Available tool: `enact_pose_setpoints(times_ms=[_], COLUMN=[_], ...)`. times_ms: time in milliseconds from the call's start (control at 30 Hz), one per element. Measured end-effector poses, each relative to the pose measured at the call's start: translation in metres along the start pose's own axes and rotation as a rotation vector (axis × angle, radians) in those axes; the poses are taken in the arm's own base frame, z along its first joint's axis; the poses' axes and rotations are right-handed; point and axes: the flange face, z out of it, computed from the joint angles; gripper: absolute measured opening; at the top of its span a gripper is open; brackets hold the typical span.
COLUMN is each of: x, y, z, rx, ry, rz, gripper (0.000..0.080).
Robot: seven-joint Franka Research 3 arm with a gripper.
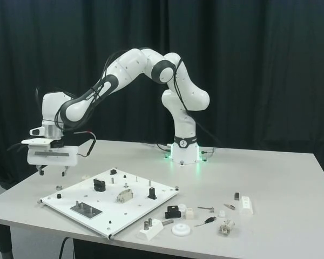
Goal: Remove round peg 2.
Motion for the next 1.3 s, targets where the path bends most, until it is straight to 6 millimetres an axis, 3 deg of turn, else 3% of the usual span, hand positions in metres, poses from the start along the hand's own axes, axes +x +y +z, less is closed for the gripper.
enact_pose_setpoints(times_ms=[533, 1300], x=[-0.012, -0.068], y=[-0.050, -0.147], z=[-0.027, -0.038], rx=[0.091, 0.066], ry=[-0.083, -0.199], rz=[-0.027, -0.063], gripper=[0.0800, 0.0800])
